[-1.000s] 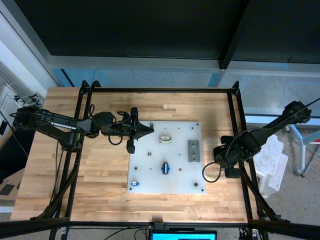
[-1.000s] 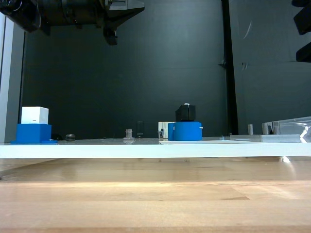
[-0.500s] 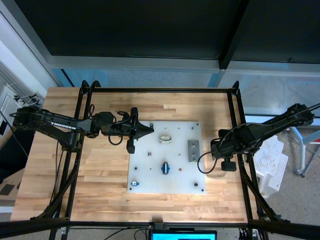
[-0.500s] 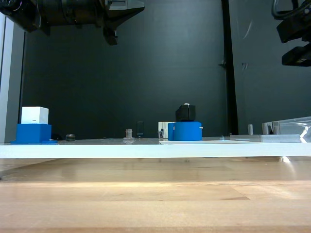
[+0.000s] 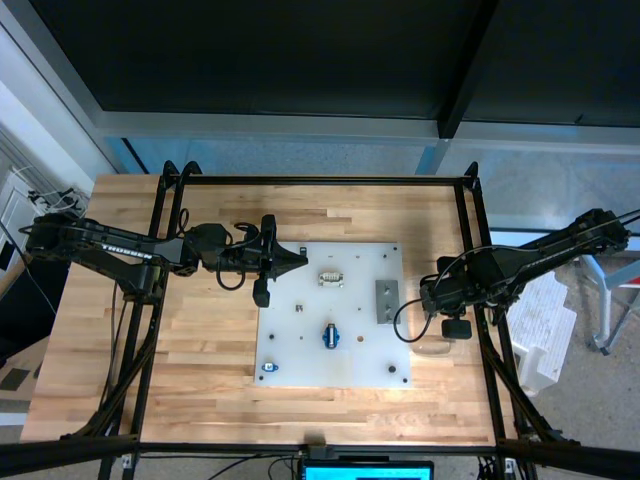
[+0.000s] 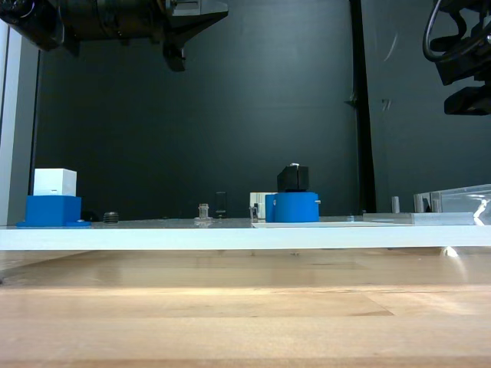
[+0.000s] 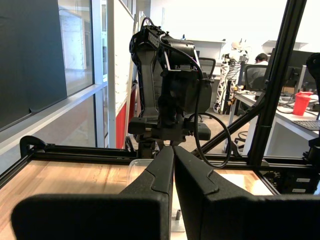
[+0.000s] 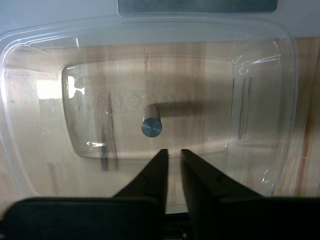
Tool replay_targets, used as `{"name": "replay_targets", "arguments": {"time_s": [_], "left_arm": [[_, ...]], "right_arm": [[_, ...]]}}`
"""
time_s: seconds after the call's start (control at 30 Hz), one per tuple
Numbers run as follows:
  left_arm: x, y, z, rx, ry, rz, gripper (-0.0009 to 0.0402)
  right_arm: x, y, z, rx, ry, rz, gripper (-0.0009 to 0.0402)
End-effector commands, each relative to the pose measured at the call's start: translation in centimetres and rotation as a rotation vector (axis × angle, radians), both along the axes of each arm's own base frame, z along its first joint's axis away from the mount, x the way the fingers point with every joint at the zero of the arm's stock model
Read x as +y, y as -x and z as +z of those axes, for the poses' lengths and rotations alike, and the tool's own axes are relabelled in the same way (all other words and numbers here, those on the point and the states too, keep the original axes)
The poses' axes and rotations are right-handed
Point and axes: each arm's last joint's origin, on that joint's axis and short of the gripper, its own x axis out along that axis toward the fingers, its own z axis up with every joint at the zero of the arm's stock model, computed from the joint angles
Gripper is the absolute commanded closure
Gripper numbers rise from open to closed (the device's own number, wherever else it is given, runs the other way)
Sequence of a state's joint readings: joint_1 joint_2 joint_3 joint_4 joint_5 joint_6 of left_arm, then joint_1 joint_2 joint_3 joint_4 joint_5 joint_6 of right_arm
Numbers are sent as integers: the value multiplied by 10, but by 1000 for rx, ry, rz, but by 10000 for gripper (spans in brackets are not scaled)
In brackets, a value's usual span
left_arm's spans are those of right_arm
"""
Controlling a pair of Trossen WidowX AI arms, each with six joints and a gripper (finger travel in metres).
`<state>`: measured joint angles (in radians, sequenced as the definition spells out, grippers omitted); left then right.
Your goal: Pick the 16mm cylinder and install on the taskboard
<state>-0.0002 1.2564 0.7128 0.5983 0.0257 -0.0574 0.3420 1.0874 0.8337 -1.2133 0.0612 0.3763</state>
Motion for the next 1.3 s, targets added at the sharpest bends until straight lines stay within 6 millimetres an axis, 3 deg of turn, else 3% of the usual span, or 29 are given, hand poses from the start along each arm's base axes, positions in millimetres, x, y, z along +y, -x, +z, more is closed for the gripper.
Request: {"name": "replay_targets", "arguments": {"time_s": [0.03, 0.2, 0.37, 1.3], "left_arm": [[0, 0, 0, -1, 0, 0, 393], [0, 0, 0, -1, 0, 0, 393], [0, 0, 0, -1, 0, 0, 393], [0, 0, 0, -1, 0, 0, 393]], "right_arm": [[1, -1, 0, -12, -3, 0, 288], [1, -3, -1, -11, -1, 2, 224], [2, -2, -2, -10, -1, 8, 193], [11, -6, -44, -19, -7, 26, 189]]}}
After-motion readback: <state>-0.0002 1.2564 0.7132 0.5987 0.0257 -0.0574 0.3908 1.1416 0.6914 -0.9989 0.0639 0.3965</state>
